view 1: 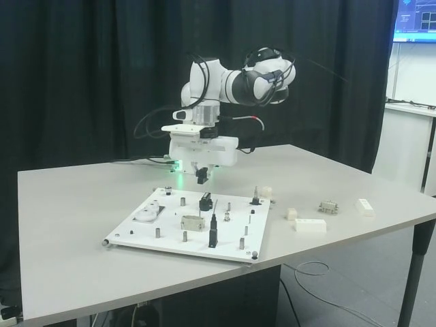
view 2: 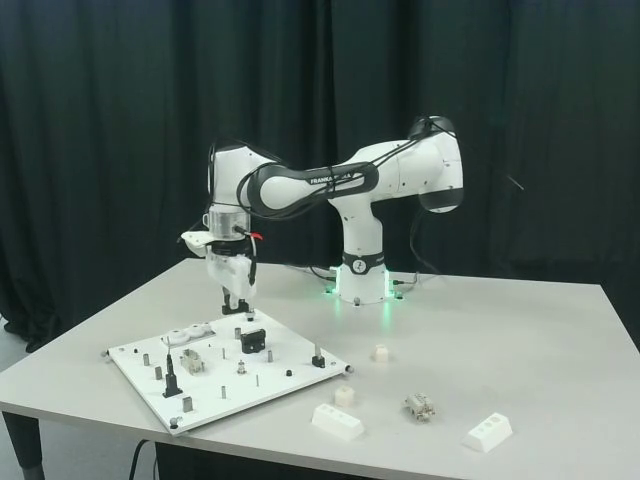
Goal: Remove D-SUB.
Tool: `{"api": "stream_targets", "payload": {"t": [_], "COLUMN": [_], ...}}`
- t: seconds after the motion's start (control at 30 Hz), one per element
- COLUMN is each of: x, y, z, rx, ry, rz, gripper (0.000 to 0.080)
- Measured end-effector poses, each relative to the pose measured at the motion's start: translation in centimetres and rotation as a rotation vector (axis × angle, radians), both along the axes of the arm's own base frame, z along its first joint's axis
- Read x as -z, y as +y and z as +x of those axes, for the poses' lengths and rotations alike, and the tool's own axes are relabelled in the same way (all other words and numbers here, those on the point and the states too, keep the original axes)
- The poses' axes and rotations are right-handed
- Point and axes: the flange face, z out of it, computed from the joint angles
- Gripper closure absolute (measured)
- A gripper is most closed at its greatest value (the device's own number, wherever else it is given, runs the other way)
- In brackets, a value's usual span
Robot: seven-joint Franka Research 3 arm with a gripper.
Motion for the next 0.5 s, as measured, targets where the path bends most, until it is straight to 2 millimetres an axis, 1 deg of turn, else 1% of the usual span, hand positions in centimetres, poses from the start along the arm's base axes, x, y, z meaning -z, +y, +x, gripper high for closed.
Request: {"api": "stream_targets", "payload": {"t": [0.27, 0.5], "x": [0.5, 1.5], "y": [-0.8, -1.2], "z": [0.9, 2.5], "rx": [0.007, 0.007], "ry": [0.01, 0.024], "rz": [-0.001, -0.01], "gripper": [0.0649, 0.0649]}}
